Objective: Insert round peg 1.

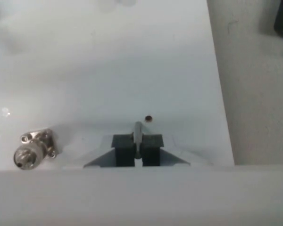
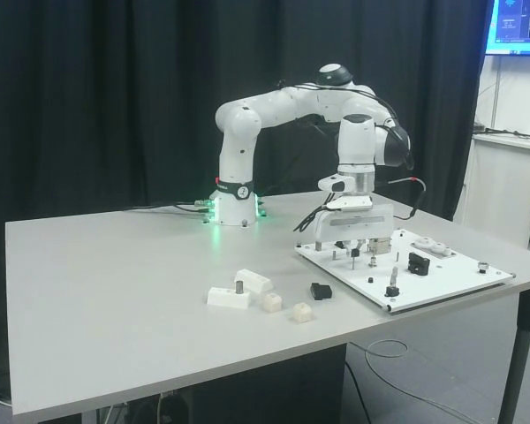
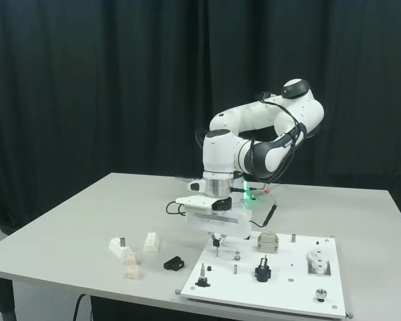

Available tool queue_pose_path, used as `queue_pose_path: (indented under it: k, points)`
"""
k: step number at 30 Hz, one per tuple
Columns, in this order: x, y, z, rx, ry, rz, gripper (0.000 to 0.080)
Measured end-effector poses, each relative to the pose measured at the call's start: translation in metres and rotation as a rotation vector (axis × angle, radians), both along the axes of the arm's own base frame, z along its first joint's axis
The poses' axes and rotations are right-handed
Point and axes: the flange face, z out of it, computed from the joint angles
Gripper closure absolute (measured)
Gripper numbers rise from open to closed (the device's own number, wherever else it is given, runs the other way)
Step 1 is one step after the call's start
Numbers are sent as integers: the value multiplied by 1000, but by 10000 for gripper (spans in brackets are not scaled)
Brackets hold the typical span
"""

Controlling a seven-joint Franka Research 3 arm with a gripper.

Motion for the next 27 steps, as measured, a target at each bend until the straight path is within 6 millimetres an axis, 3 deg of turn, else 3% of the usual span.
queue_pose_path:
  k: [27]
  points:
    - [1, -4, 0, -12, -4, -5, 772]
